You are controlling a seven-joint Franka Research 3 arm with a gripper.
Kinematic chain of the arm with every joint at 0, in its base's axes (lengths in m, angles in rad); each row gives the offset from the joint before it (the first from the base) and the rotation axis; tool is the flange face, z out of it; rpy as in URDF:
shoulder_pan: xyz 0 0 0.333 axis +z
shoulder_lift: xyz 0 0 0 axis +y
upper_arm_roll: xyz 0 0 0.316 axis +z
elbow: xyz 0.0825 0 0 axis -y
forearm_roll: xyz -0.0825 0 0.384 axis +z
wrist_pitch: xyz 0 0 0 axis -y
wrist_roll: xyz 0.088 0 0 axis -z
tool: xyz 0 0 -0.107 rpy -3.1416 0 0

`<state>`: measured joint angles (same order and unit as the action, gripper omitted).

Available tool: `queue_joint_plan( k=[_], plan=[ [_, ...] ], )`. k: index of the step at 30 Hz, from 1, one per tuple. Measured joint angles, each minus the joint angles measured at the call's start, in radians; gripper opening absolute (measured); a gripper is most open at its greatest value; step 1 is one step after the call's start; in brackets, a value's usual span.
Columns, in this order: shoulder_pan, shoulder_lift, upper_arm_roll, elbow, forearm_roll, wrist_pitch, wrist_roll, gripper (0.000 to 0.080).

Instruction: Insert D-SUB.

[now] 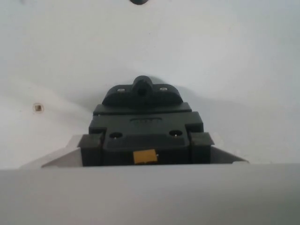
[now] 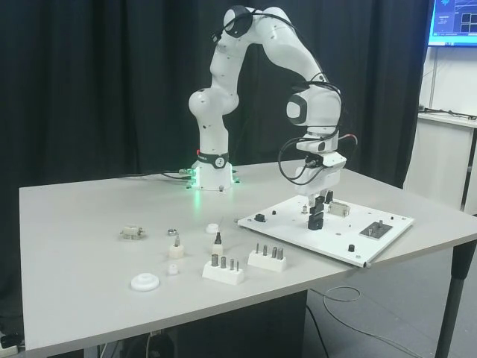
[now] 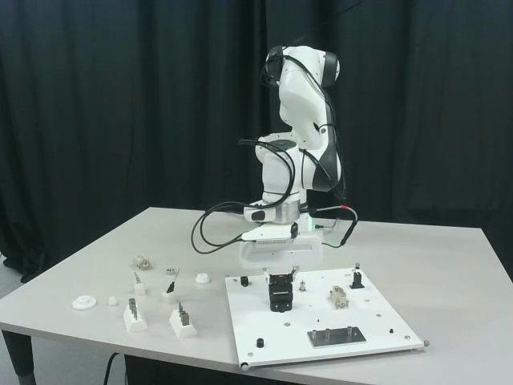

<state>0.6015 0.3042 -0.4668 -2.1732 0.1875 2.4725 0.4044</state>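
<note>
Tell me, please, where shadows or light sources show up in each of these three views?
Wrist view: the black D-SUB connector casts a soft shadow on the white board. First room view: green light glows at the arm's base, and a lit screen sits in the upper corner. Second room view: even light, with the black curtain behind.

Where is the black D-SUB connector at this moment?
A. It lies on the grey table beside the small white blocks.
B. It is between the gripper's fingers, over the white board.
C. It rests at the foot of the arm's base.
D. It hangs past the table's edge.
B: both room views show the black D-SUB connector held by the gripper over the white board, far from the white blocks on the grey table.
</note>
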Motion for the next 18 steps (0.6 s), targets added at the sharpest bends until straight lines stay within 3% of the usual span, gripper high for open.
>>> queue_joint_plan(
  k=[18],
  plan=[
    [-0.008,0.002,0.001,0.000,0.000,0.007,-0.036,0.0383]
  ],
)
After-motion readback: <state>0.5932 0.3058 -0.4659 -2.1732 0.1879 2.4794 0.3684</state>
